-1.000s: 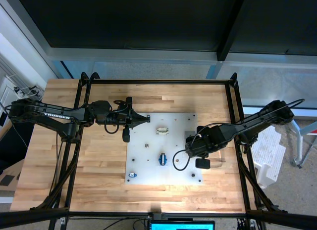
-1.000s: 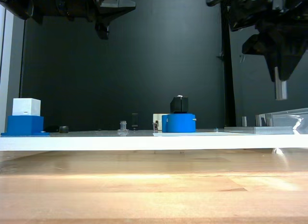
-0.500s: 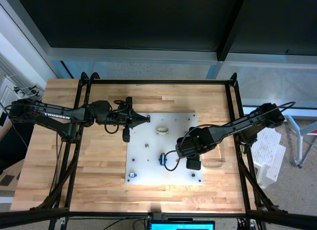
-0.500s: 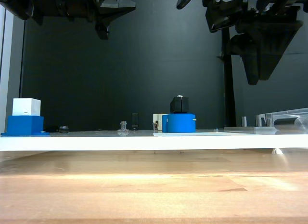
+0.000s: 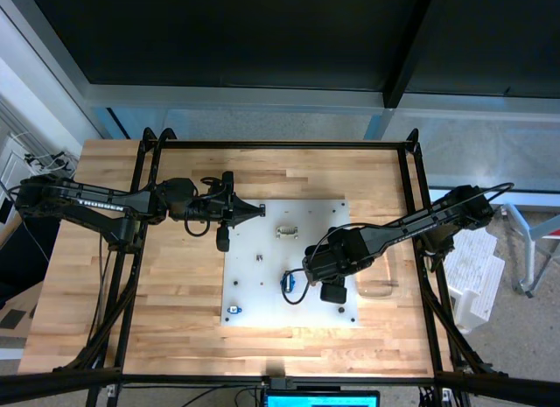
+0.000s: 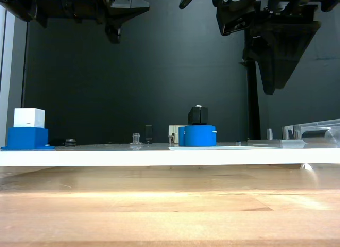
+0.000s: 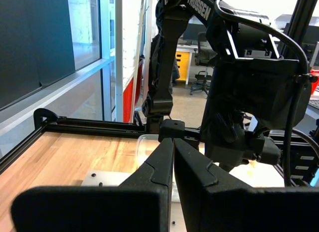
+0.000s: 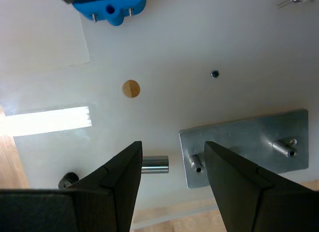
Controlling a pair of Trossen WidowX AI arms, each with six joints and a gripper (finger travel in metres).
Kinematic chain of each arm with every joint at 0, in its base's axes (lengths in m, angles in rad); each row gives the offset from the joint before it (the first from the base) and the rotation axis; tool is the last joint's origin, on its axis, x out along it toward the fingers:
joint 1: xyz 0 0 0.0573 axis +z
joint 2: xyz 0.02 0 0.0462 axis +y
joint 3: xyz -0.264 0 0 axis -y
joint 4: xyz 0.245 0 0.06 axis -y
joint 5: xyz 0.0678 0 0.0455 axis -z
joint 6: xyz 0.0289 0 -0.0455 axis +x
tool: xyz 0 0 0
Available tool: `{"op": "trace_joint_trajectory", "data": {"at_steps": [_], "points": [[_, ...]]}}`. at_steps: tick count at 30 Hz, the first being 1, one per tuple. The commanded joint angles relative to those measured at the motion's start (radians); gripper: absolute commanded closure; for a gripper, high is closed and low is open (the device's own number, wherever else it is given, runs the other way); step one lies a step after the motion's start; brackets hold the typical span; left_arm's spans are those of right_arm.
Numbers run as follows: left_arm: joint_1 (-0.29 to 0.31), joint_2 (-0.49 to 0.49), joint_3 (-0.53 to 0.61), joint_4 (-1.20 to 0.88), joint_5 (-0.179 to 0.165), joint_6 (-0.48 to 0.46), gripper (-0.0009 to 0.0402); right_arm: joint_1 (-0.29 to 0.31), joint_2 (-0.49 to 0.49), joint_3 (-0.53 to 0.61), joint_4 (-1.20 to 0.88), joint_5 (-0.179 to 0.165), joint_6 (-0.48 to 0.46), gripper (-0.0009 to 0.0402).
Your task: Pick the 16mm cylinder and install on the taskboard
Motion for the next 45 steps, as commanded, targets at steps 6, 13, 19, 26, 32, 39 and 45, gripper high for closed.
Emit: {"op": "trace_joint_trajectory", "data": {"at_steps": [6,13,19,26,32,39,45], "points": [[0.0,0.0,0.0,0.0,0.0,0.0,0.0393,0.021,0.0,0.001,0.002,0.0,0.409,0.022],[0.0,0.0,0.0,0.0,0.0,0.0,0.0393,0.055,0.0,-0.001,0.003,0.0,0.82,0.0219],[0.0,0.0,0.0,0.0,0.0,0.0,0.0393,0.081,0.0,-0.007,0.007,-0.032,1.067,0.0219],[0.0,0.0,0.0,0.0,0.0,0.0,0.0393,0.102,0.047,-0.01,0.008,-0.038,1.237,0.022],[0.0,0.0,0.0,0.0,0.0,0.0,0.0393,0.12,0.068,-0.012,0.015,-0.053,1.327,0.022],[0.0,0.0,0.0,0.0,0.0,0.0,0.0393,0.135,0.068,-0.03,0.014,-0.052,1.401,0.022],[0.0,0.0,0.0,0.0,0.0,0.0,0.0393,0.136,0.068,-0.079,0.077,-0.055,1.455,0.022]]}}
